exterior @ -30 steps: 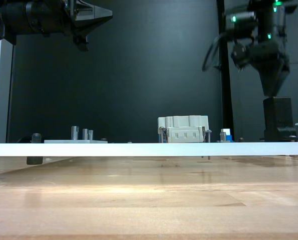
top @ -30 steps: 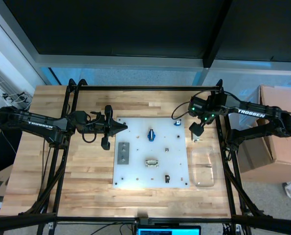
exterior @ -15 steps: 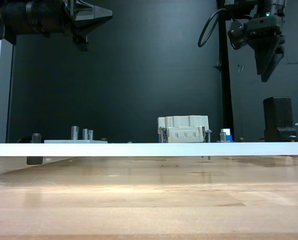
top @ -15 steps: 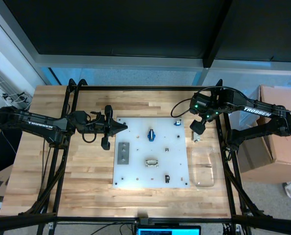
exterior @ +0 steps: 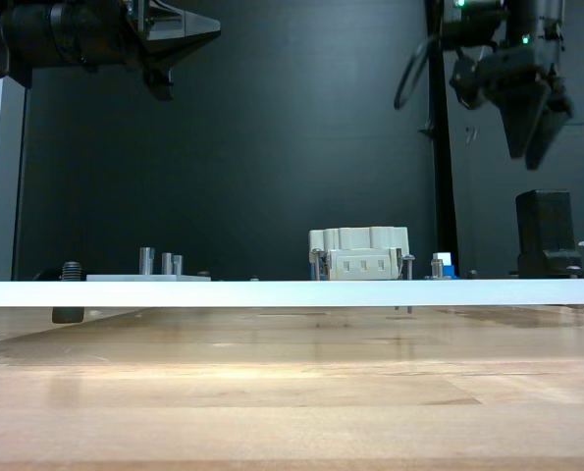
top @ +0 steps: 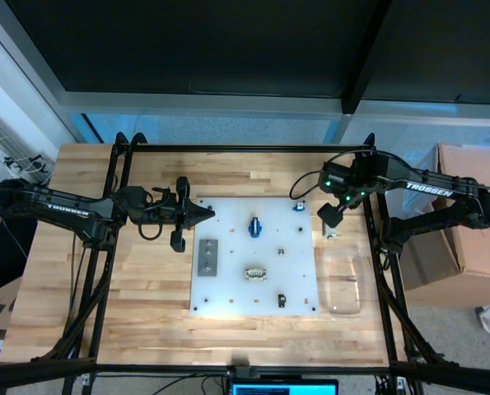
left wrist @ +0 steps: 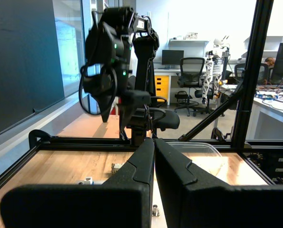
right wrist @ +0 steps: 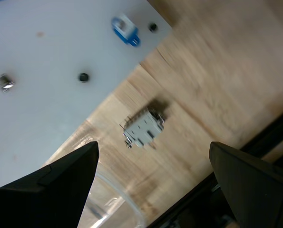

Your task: Remove the HAN10E connector from the taskboard and place in the container

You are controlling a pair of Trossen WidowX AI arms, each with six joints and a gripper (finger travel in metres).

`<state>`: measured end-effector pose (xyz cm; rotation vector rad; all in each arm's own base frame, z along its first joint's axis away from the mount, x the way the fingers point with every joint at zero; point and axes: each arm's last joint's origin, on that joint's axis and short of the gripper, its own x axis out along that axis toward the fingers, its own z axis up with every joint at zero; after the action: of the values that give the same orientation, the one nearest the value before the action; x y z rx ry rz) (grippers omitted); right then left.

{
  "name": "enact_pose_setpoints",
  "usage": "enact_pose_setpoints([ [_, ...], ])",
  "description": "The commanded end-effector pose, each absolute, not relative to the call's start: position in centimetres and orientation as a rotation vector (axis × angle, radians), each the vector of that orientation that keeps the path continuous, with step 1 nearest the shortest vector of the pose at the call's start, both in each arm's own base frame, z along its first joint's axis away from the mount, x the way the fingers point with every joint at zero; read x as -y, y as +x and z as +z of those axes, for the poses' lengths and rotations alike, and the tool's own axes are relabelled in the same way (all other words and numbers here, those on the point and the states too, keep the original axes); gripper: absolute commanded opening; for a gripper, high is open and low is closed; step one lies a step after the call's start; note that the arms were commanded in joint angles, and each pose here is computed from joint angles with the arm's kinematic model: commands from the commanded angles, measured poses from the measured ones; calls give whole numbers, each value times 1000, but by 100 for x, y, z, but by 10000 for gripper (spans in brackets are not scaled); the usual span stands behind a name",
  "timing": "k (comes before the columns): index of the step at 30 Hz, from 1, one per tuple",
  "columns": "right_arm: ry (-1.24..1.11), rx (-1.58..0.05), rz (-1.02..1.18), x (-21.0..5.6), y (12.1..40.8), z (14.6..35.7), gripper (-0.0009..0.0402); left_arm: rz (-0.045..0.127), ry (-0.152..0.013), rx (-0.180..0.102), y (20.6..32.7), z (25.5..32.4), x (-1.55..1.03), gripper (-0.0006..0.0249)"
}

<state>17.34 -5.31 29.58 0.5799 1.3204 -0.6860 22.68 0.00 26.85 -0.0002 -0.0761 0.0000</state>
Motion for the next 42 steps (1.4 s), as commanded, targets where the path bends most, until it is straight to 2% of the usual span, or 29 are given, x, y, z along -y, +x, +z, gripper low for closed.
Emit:
enact_pose_setpoints([
  [1,626,-1341,-725,522,1727,2800,326,0,0,76,2269,2685,0,0],
  [18,1017,-1242,-1027,483,1669,1992,326,0,0,76,2269,2685,0,0],
  [23,1098,-1162,-1011,451,1683,1753,326,0,0,76,2269,2685,0,0],
  [26,1127,-1115,-995,429,1698,1658,326,0,0,76,2269,2685,0,0],
  [31,1126,-1157,-1025,415,1698,1581,324,0,0,76,2269,2685,0,0],
  [36,1121,-1174,-1034,416,1712,1549,291,0,0,76,2269,2685,0,0],
  [42,1117,-1180,-1033,410,1715,1543,207,0,0,76,2269,2685,0,0],
])
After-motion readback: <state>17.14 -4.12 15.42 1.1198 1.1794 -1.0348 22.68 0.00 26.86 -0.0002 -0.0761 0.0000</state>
